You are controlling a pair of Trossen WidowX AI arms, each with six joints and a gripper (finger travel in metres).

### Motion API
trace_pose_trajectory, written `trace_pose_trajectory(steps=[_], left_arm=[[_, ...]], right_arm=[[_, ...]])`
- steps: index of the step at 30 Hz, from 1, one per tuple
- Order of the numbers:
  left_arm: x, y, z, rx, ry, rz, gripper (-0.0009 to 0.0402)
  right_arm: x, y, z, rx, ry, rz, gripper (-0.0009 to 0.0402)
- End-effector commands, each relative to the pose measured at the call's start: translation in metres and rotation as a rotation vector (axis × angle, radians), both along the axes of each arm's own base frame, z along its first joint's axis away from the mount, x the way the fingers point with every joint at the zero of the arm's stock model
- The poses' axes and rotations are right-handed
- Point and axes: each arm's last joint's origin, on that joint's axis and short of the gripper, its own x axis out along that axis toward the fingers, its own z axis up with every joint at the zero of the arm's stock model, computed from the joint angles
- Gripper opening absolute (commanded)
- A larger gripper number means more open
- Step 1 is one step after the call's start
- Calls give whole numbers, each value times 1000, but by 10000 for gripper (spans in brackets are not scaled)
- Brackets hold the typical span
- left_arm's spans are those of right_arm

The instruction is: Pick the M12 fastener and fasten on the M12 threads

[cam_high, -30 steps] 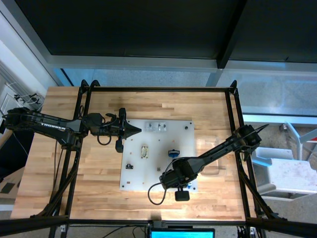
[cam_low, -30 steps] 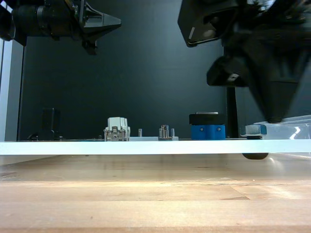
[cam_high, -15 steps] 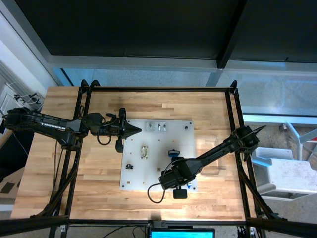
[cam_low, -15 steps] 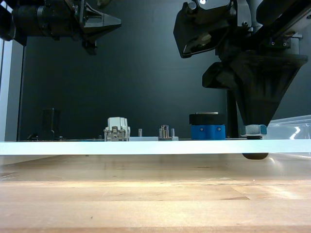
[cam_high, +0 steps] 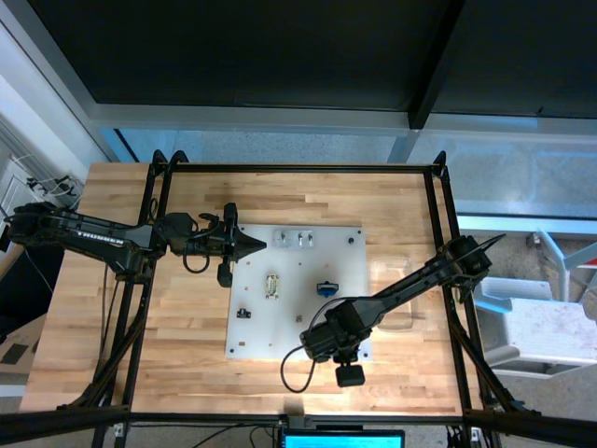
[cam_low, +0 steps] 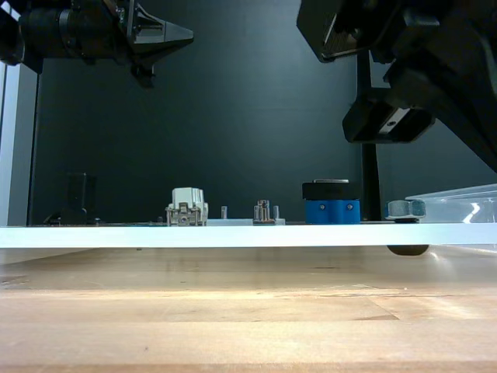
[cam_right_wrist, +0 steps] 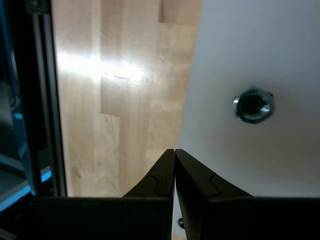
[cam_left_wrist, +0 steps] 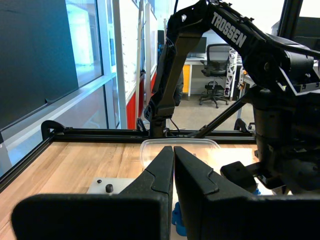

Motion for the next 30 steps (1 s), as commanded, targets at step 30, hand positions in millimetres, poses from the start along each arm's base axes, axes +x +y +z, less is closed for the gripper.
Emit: trace_pose_trajectory(steps=[30], left_arm=[[0,0,0,0,-1,0,0]], right_arm=[[6,-3,-8,-167,-86,-125,0]])
